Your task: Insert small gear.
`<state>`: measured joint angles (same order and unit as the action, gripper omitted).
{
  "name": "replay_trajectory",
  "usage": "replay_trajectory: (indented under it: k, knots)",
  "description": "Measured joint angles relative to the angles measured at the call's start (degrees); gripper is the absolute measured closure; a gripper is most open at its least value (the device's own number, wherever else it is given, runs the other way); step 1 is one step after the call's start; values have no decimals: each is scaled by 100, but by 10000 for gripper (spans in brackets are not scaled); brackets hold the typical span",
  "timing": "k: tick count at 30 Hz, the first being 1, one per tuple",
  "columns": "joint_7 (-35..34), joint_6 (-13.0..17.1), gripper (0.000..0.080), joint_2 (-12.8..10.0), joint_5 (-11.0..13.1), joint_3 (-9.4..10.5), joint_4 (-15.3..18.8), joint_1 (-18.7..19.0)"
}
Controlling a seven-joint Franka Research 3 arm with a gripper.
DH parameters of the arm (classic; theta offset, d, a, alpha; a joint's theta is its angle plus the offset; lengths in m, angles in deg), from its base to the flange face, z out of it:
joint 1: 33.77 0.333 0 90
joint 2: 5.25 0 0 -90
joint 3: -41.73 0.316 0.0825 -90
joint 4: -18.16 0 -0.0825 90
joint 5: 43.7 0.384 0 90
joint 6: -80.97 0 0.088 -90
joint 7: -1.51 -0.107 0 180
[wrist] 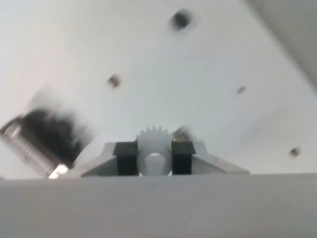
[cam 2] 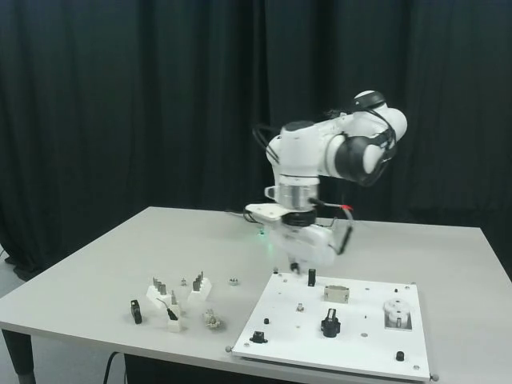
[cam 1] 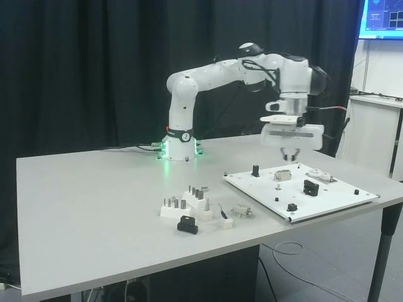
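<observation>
— Colours at my fingers [wrist: 127,157]?
— Black pads; the small gear [wrist: 154,148] between them white, toothed rim.
— Below?
— White board [cam 1: 327,204], black fixtures [cam 1: 310,187] dotted over it. Grey table [cam 1: 88,195].
— My arm [cam 1: 214,72]?
— White, black at the joints; green glow at my base [cam 1: 165,150]. Black curtain [cam 2: 120,96] behind.

In my wrist view the small gear [wrist: 154,148] is half hidden between the fingers [wrist: 127,157]. A blurred black part [wrist: 47,141] is cut by the edge; I cannot identify it.
</observation>
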<state>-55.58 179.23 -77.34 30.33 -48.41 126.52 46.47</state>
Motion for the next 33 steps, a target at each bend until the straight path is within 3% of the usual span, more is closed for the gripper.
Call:
replay_trajectory:
  k: [8,22,33]
  knots:
    - [-36,-50,664,3,-88,209,-556,179]
    - [25,111,664,2,-298,797,-1693,151]
    - [32,286,664,1,-492,1148,-2138,133]
